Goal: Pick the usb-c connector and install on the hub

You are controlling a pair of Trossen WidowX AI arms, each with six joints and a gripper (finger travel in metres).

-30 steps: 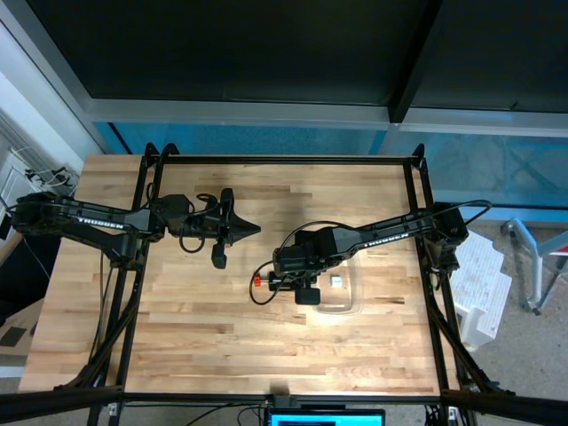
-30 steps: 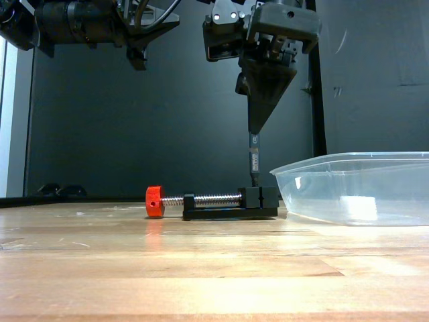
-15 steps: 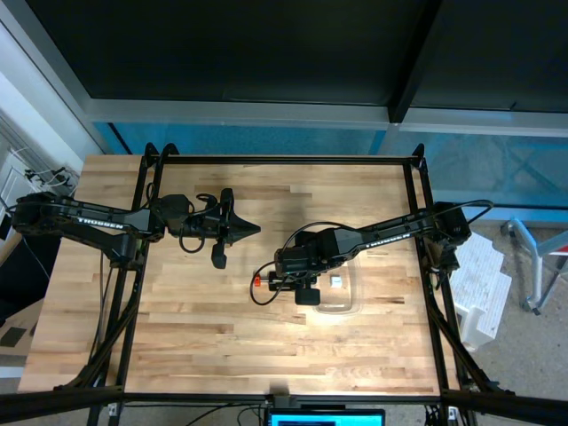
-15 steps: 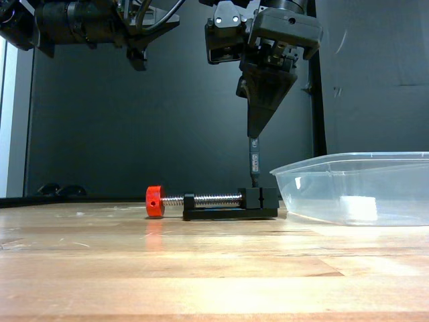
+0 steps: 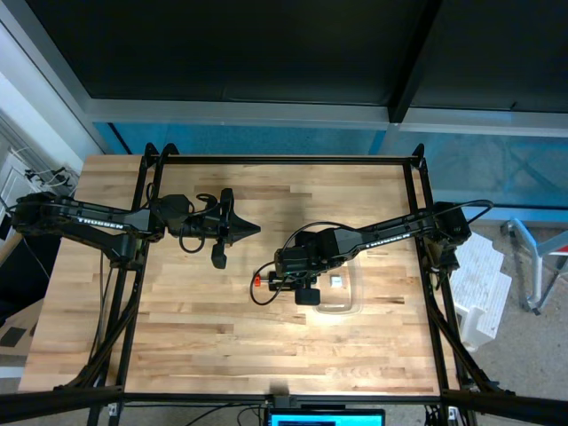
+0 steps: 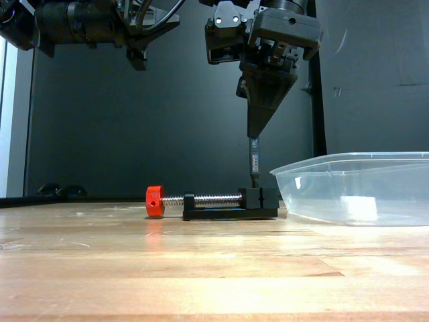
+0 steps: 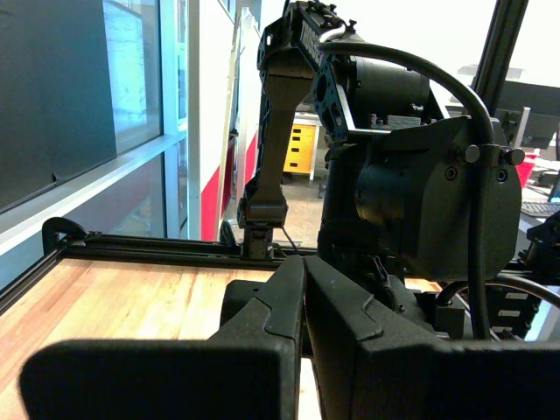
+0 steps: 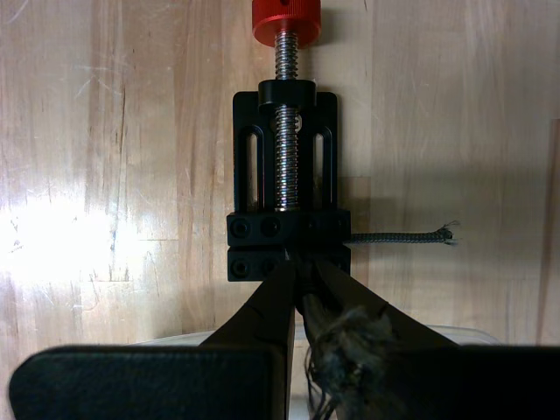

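The usb-c connector (image 6: 254,161) stands upright, a thin dark stick held at its upper end by my right gripper (image 6: 254,137), which is shut on it. Its lower tip meets the top of the black clamp (image 6: 231,202) with the red knob (image 6: 154,201); how deep it sits I cannot tell. In the right wrist view the right gripper (image 8: 302,273) pinches the connector right over the clamp's jaw block (image 8: 284,229), and a braided cord (image 8: 401,237) sticks out sideways. My left gripper (image 5: 256,229) hovers shut above the table's back left, its fingers (image 7: 280,297) pressed together.
A clear plastic tray (image 6: 355,191) sits just right of the clamp, with a small white piece (image 5: 336,280) inside. A black frame (image 5: 284,160) runs around the table's edges. The right arm's link (image 7: 280,122) rises ahead in the left wrist view.
The right gripper has sunk a little along the connector. The connector stays upright at the clamp. The left arm has not moved.
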